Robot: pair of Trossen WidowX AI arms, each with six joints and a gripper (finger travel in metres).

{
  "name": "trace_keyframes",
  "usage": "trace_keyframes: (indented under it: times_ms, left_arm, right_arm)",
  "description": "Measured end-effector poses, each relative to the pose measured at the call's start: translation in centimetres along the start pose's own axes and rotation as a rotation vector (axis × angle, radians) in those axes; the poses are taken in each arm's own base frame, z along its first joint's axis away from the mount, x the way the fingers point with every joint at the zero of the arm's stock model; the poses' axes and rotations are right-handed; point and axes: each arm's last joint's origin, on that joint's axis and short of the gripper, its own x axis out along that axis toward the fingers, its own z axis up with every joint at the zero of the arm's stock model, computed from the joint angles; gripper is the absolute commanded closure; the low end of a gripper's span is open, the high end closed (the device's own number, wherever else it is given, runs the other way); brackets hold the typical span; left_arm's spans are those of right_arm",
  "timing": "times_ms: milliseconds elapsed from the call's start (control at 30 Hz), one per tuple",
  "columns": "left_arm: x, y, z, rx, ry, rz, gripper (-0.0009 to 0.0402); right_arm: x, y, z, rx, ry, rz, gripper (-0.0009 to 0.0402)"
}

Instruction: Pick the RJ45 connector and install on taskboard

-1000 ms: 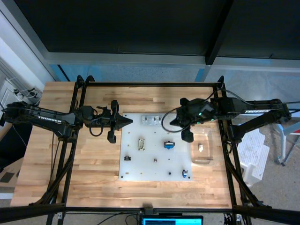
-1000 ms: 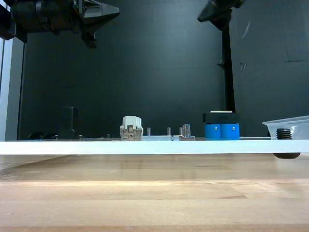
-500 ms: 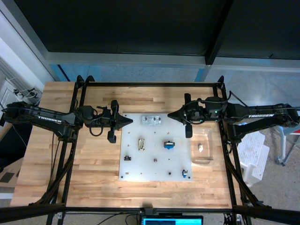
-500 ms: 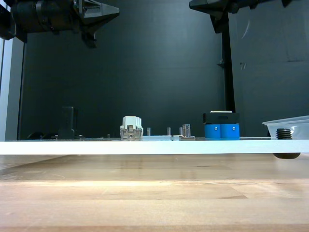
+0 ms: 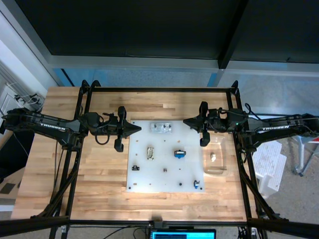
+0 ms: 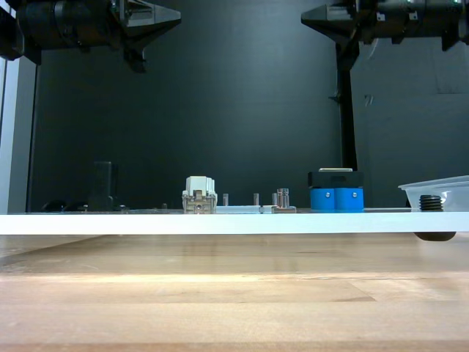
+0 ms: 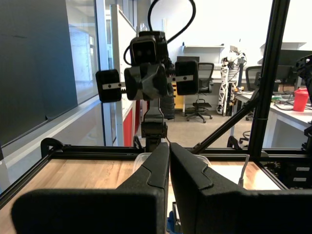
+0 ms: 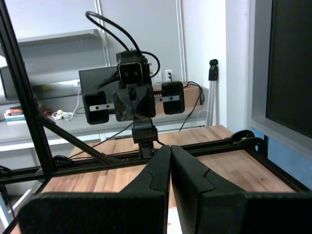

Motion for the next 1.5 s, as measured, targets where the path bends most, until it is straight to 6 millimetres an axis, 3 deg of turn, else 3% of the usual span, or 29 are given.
trace_keyframes:
  times_ms: [200, 1500]
  left_arm:
    - [0.00, 0.00, 0.00, 0.000, 0.000, 0.000, 0.0393]
    - [0.00, 0.00, 0.00, 0.000, 0.000, 0.000, 0.0393]
  right_arm:
    - [-0.30, -0.11, -0.71, 0.005, 0.017, -0.002, 0.0393]
    - [-0.25, -0.06, -0.51, 0.014, 0.009, 0.000, 0.0393]
